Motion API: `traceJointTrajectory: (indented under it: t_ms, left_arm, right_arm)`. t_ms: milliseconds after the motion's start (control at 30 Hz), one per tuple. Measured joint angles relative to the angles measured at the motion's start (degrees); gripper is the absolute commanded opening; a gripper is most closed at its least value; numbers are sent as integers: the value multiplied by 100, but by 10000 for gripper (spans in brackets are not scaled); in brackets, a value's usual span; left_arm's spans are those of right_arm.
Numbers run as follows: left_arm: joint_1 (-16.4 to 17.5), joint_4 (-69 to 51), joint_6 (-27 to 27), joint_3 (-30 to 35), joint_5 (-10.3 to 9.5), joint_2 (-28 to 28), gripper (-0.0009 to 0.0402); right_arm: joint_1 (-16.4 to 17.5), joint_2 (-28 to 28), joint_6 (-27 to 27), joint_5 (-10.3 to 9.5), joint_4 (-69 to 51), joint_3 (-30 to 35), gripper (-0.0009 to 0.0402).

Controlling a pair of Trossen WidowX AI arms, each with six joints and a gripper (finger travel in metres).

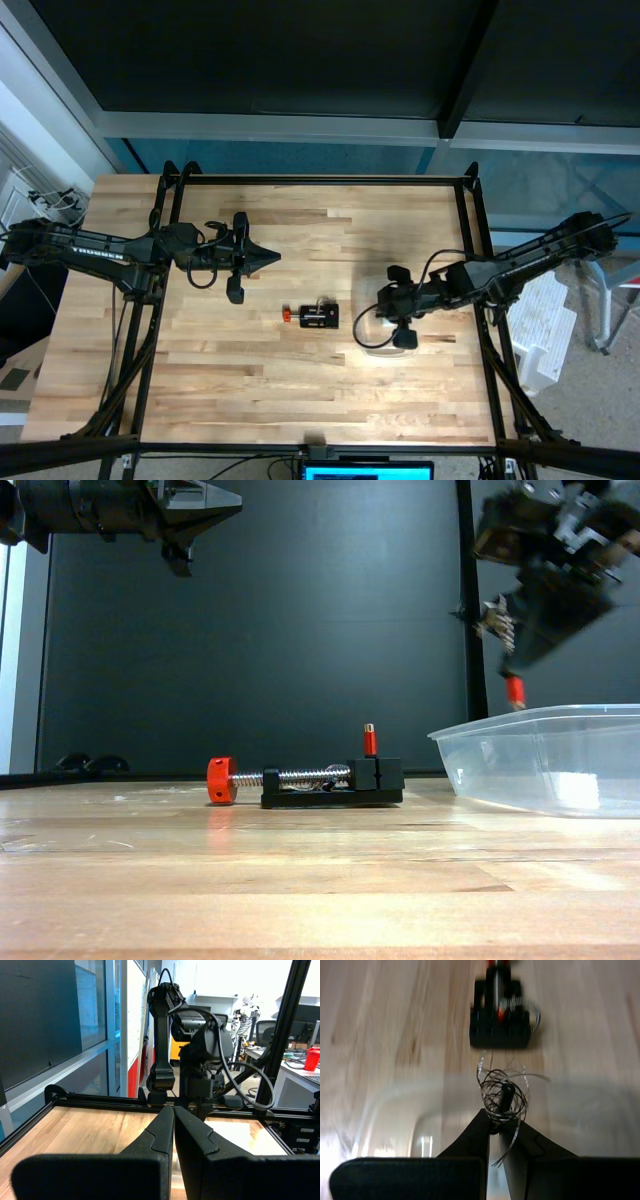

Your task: Pick the rca connector and install on the hub

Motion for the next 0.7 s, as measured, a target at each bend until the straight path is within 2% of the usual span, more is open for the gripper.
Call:
traceJointTrajectory:
  t_ms: [700]
  left_arm:
    - [0,-4,0,0,2,0,0]
  right_arm:
    - [-367,1462,-326,-17,378,1440,0]
